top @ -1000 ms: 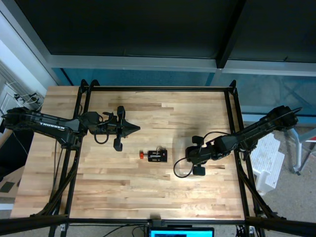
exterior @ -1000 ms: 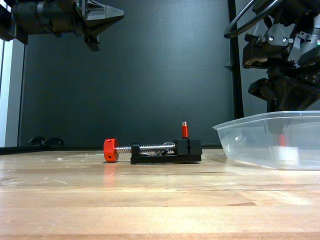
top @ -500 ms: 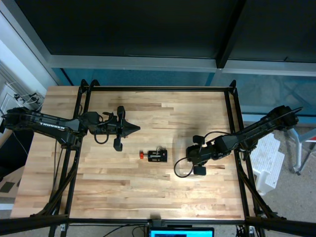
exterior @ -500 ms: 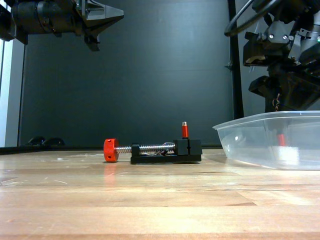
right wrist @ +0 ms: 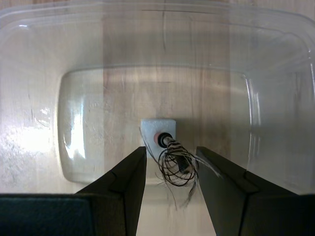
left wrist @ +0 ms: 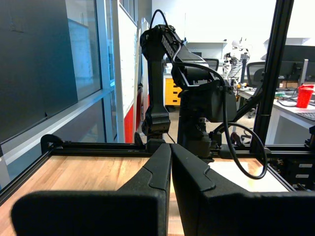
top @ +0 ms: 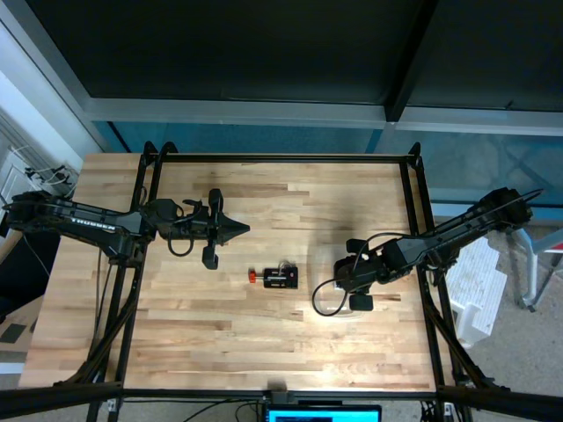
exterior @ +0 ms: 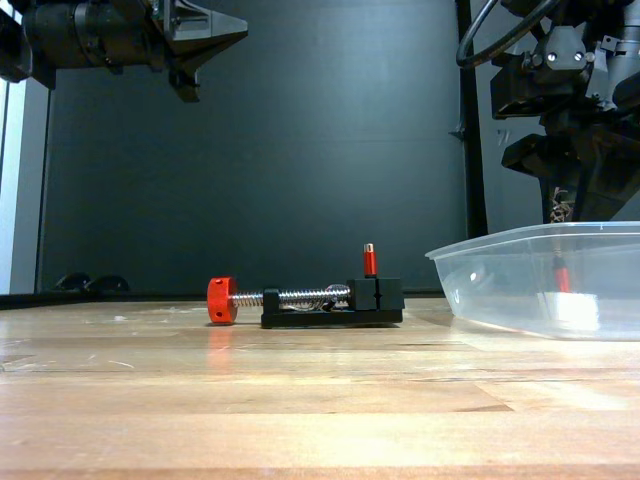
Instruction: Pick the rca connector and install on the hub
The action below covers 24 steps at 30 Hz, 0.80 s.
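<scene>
In the low view the left gripper (exterior: 238, 32) hangs high over the left side of the table (exterior: 300, 400), and the top edge cuts it off. The right gripper (right wrist: 171, 152) is above the clear tray (exterior: 500, 285), and the low view's right edge cuts off both. It holds the rca connector (right wrist: 176, 156), but thin wire loops (right wrist: 170, 173) hide much of that piece. From above, the piece is too small to see. The top of the hub (top: 280, 279) is too tiny to make out there. A white block (exterior: 577, 310) looks blurry through the tray wall.
</scene>
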Motion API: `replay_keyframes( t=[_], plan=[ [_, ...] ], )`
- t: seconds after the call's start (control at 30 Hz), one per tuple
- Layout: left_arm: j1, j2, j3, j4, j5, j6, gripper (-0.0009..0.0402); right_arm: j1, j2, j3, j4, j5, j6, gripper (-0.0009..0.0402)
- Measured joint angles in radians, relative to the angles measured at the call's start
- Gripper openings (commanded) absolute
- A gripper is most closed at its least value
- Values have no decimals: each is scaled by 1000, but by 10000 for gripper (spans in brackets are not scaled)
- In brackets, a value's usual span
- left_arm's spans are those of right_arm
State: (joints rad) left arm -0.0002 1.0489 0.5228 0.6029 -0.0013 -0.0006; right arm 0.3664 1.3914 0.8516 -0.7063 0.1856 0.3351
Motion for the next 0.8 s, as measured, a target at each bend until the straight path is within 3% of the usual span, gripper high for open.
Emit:
replay_keyframes(
  t=[0.2, 0.8],
  plan=[
    [0, 0, 0, 0, 0, 0, 0, -2, 33, 1, 6, -22, -2, 139],
    [0, 0, 0, 0, 0, 0, 0, -6, 107, 1, 65, -1, -7, 139]
  ],
)
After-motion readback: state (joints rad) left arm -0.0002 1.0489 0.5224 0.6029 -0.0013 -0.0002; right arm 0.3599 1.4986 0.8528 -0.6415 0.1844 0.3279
